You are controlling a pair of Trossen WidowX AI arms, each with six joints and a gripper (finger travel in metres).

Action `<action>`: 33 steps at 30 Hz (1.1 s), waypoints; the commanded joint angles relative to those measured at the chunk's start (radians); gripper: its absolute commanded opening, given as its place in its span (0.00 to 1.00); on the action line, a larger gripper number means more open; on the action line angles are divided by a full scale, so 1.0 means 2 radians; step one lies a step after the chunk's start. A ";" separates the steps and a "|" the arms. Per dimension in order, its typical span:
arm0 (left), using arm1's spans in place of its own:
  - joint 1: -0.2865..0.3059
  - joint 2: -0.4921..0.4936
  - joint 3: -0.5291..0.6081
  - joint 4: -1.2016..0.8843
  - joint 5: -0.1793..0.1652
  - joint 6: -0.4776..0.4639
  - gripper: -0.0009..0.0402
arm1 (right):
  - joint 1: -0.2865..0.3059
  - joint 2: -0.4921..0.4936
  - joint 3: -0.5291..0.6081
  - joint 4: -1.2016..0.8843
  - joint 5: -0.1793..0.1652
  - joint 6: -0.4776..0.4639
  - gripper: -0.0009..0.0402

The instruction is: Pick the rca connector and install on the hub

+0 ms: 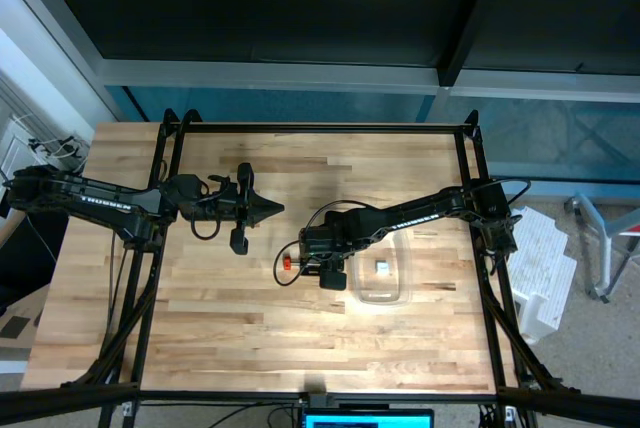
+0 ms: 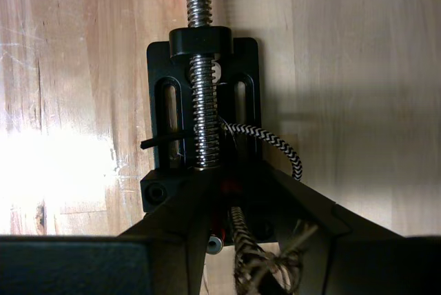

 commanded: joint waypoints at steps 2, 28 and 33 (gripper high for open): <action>0.000 0.000 0.000 0.000 0.000 0.000 0.02 | 0.000 -0.001 0.005 0.000 -0.001 0.001 0.34; 0.000 0.000 0.000 0.000 0.000 0.000 0.02 | -0.002 -0.017 0.079 -0.097 -0.002 0.002 0.39; 0.000 0.000 0.000 0.000 0.000 0.000 0.02 | -0.002 -0.017 0.079 -0.098 -0.001 0.002 0.38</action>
